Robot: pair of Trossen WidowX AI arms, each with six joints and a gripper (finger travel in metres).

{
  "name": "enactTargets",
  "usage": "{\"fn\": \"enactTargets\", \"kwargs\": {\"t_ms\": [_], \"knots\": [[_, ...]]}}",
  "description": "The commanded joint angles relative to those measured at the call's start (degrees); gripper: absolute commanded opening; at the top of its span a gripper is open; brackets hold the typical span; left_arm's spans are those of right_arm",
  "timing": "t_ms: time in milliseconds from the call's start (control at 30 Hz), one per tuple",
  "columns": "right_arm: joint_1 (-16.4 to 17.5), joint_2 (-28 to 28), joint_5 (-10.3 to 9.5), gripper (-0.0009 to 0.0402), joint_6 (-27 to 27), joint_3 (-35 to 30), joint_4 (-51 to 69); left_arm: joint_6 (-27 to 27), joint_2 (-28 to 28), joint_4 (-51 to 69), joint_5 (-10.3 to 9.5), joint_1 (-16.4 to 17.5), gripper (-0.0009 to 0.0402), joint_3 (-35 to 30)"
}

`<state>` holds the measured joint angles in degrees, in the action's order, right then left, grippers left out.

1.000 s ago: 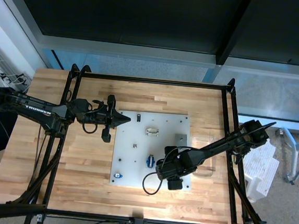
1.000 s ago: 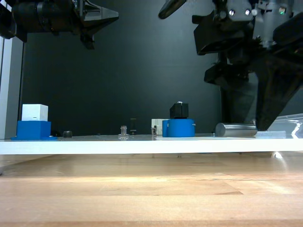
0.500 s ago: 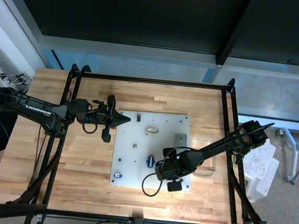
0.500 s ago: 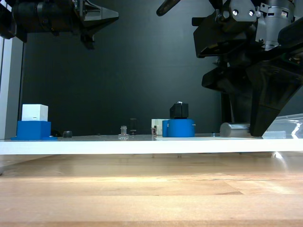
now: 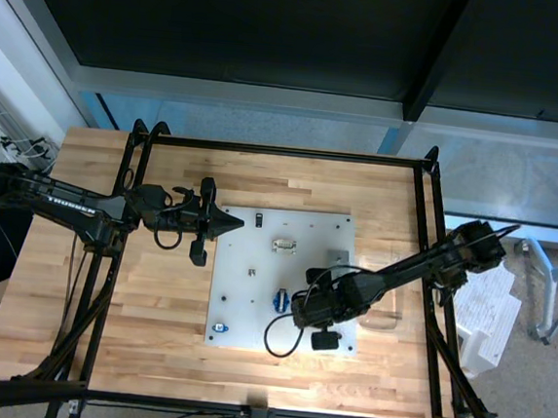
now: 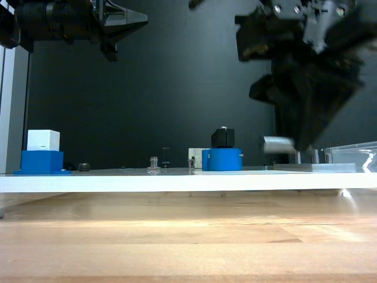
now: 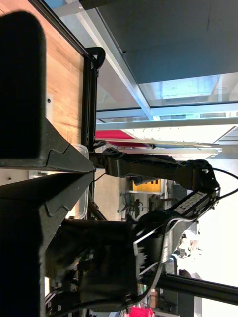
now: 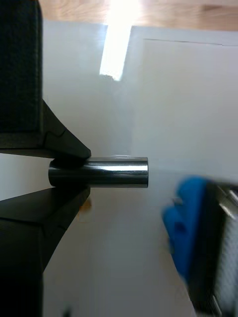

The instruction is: Pick the 16mm cylinder and install on the taskboard

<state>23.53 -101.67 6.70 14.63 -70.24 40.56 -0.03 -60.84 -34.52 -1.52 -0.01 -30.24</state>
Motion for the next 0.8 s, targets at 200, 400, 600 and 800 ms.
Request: {"fn": "enactTargets", "kwargs": {"t_ms": [200, 400, 600, 800], "knots": [[-3.8, 6.8, -0.35, 0.0000, -0.2, -0.3, 3.1, -0.1, 0.0, -0.4, 0.02, 0.0, 0.0000, 0.0], [-7.5, 9.9, -0.35, 0.0000, -2.3, -4.0, 9.0, -0.9, 0.0, -0.3, 0.68, -0.1, 0.0000, 0.0], [-11.1, 10.2, -0.81, 0.0000, -5.4, -10.0, 12.0, -0.7, -3.5, -0.3, 4.31, -0.1, 0.0000, -2.0], [-14.6, 10.2, -0.79, 0.0000, -7.8, -15.9, 13.1, -0.7, -10.4, 0.0, 5.90, -0.2, 0.0016, -6.0]]}}
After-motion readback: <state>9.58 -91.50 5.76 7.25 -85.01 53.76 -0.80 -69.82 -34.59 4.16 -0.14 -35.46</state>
